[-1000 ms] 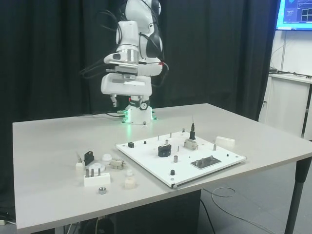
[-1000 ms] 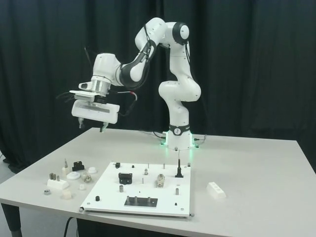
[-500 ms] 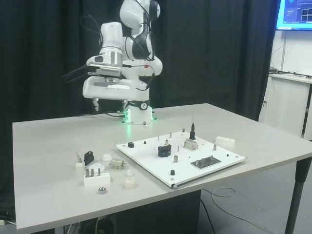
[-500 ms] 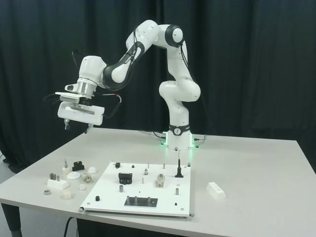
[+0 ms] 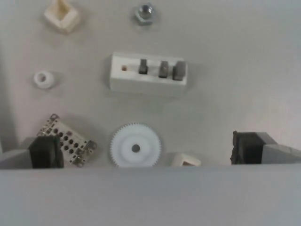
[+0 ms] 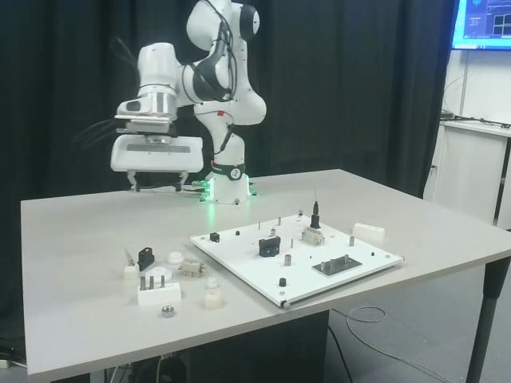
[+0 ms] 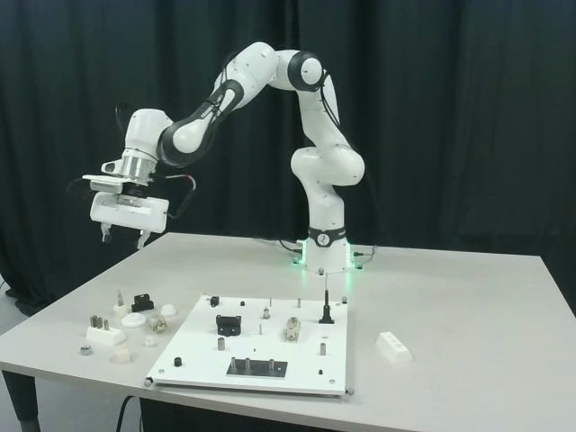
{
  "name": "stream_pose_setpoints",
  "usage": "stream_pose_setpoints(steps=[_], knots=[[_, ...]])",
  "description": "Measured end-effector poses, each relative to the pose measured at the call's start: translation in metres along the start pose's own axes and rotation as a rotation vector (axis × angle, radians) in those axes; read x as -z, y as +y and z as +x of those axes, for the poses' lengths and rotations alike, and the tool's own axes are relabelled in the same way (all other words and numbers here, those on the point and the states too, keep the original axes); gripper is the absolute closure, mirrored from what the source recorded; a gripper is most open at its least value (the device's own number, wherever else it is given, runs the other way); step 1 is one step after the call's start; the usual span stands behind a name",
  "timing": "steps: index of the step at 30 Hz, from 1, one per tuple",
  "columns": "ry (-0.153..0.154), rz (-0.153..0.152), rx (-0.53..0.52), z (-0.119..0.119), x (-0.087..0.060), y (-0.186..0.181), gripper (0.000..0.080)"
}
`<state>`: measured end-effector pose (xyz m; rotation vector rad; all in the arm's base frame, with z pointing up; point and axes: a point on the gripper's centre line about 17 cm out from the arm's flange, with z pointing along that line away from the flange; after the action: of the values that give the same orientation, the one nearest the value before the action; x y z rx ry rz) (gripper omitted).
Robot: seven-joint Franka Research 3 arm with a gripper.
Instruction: Pick Ethernet.
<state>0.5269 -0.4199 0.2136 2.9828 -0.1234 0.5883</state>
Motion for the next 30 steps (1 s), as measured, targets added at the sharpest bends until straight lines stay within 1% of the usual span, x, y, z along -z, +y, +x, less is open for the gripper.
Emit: stream_pose_setpoints(steps=[5,10,16,25,30], knots=[[-0.018,0.023,-0.045,-0.009,-0.008,0.013,0.0003],[-0.043,0.049,-0.075,-0.02,-0.015,0.022,0.0003],[-0.069,0.071,-0.106,-0.034,-0.025,0.03,0.0003],[-0.091,0.084,-0.152,-0.055,-0.037,0.042,0.0003],[-0.102,0.096,-0.178,-0.066,-0.042,0.045,0.0003]])
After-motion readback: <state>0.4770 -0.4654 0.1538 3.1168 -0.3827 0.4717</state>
